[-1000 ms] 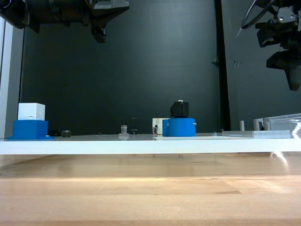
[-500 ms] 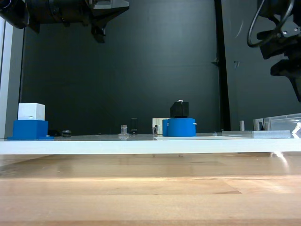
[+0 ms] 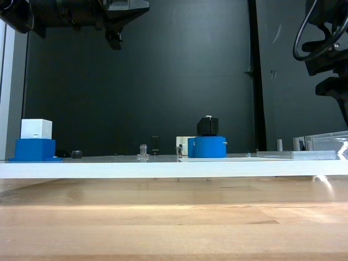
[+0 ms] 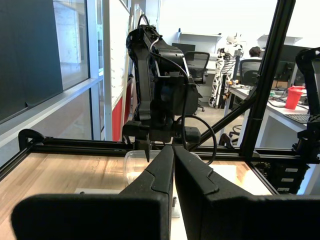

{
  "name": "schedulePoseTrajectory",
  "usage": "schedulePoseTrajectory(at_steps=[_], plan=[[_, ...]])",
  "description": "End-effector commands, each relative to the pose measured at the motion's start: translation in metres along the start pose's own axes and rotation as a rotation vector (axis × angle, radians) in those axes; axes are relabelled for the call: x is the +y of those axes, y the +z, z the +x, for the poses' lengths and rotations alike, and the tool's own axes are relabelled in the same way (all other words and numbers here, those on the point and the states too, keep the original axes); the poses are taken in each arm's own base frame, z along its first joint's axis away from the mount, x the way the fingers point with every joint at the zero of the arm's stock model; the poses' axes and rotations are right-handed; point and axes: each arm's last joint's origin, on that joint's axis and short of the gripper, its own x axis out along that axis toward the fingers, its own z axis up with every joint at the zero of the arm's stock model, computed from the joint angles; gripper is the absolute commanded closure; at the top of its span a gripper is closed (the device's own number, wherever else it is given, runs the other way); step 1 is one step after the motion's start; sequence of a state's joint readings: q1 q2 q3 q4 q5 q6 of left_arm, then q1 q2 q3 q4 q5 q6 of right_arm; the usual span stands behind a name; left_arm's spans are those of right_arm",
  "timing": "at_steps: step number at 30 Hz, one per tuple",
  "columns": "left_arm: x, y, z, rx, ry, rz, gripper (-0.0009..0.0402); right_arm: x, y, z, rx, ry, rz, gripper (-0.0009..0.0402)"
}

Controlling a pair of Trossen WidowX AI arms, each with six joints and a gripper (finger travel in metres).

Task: Pick the 16mm cylinder and install on the taskboard

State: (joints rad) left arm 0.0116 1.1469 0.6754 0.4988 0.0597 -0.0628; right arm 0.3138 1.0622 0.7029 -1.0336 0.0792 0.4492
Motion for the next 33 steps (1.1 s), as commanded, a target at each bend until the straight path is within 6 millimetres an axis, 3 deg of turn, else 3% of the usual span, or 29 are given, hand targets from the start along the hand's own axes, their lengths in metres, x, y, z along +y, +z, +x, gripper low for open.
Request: schedulePoseTrajectory(at_steps=[1, 33], plan=[[0.000, 0.000, 0.000, 0.000, 0.000, 0.000, 0.0393, 0.001, 0.000, 0.001, 0.005, -0.001, 0.012, 0.0156], [0.000, 0.000, 0.000, 0.000, 0.000, 0.000, 0.0393, 0.011, -0.008, 0.028, 0.016, 0.005, 0.016, 0.0199]])
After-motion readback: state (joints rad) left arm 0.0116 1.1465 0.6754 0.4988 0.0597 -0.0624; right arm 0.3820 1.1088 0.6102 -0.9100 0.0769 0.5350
